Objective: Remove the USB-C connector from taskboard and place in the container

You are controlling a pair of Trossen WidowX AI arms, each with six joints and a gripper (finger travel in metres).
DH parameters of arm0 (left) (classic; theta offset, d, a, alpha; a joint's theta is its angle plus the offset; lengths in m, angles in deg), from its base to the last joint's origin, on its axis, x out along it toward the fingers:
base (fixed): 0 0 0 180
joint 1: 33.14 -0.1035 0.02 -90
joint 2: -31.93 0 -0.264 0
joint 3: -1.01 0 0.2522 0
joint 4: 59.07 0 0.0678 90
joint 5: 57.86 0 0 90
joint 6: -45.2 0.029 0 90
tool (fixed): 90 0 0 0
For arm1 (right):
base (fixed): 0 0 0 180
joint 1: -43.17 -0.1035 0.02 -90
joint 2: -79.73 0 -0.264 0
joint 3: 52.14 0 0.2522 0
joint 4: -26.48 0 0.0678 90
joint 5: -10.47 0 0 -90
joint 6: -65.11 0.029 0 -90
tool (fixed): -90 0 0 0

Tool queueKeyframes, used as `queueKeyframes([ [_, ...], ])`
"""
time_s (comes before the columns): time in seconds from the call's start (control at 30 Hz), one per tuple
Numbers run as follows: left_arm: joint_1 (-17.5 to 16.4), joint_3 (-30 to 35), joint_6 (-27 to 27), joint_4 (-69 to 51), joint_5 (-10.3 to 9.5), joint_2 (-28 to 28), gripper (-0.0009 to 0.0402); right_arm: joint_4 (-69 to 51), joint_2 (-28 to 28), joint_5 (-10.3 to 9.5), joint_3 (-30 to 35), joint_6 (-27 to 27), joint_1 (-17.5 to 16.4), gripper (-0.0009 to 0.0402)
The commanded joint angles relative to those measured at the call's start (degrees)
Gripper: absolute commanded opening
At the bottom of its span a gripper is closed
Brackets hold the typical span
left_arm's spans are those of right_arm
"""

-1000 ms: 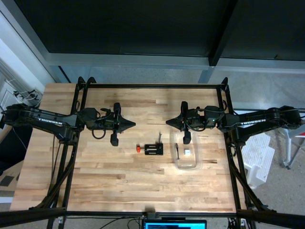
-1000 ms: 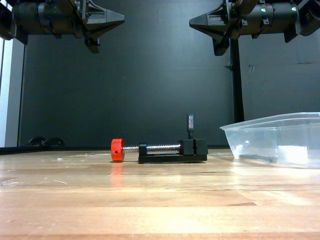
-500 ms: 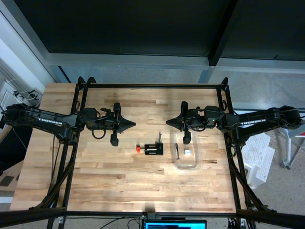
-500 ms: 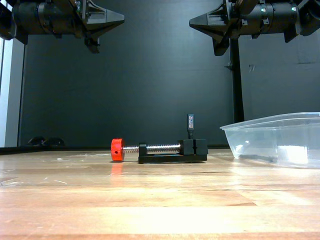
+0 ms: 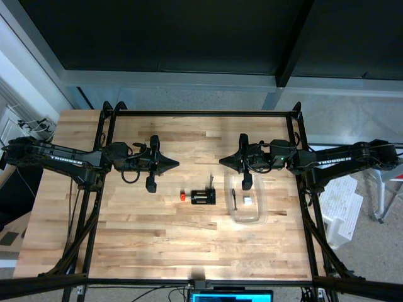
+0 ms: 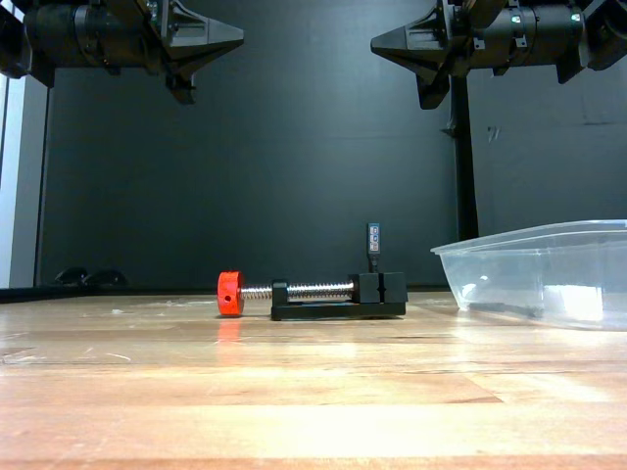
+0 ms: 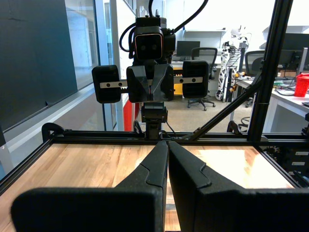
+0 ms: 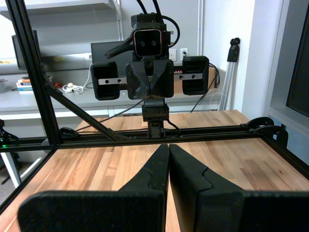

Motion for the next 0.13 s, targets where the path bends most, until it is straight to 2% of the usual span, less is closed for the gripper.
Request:
queueKeyframes([
  [0.03,0.0,0.0,0.0,0.0,0.00,0.0,0.0000,0.0,0.0,0.02,0.0,0.0,0.0,0.0000],
  [0.13,0.0,0.0,0.0,0.0,0.00,0.0,0.0000,0.0,0.0,0.02,0.0,0.0,0.0,0.0000],
])
